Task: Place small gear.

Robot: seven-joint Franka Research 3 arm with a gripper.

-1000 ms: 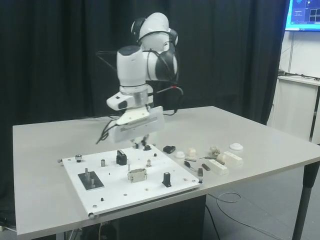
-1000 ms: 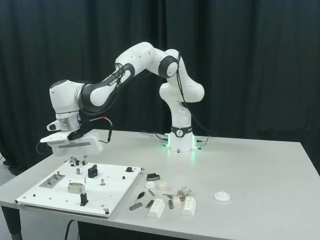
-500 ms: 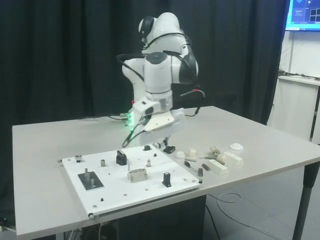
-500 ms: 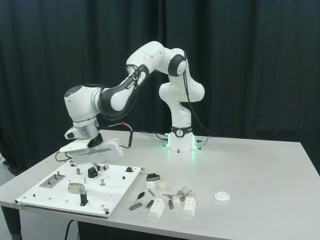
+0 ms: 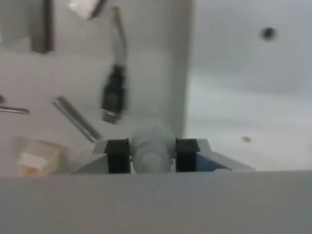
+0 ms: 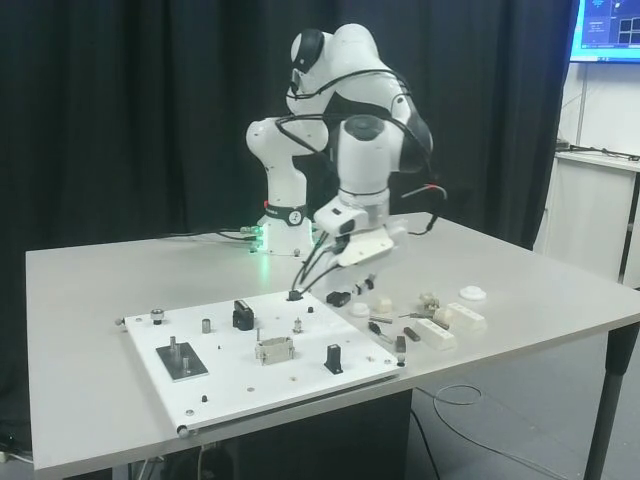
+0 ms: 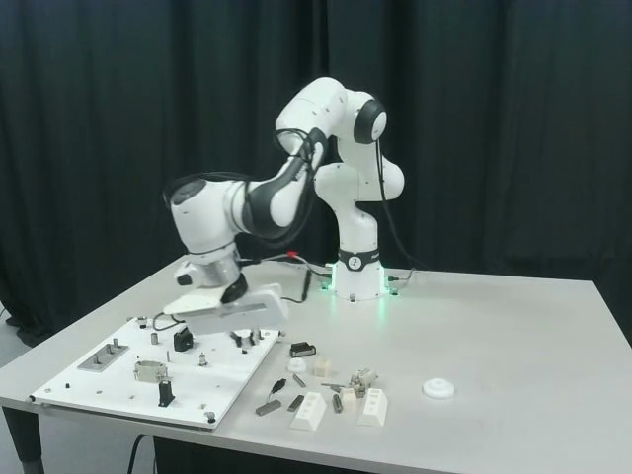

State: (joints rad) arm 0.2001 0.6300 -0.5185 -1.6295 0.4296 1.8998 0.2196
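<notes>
In the wrist view my gripper is shut on the small gear, a white round piece that fills the gap between the two black pads. The room views show the gripper hanging a little above the edge of the white assembly board that faces the loose parts. The gear itself is hidden by the hand in both room views. Below the fingers, the board's edge runs across the grey table.
Loose parts lie beside the board: a black plug on a cable, a metal pin, a small white block, two white holders and a large white gear. Pegs and black fixtures stand on the board.
The arm has swung from over the middle of the board towards the board's edge by the loose parts. The parts on the table have not moved.
</notes>
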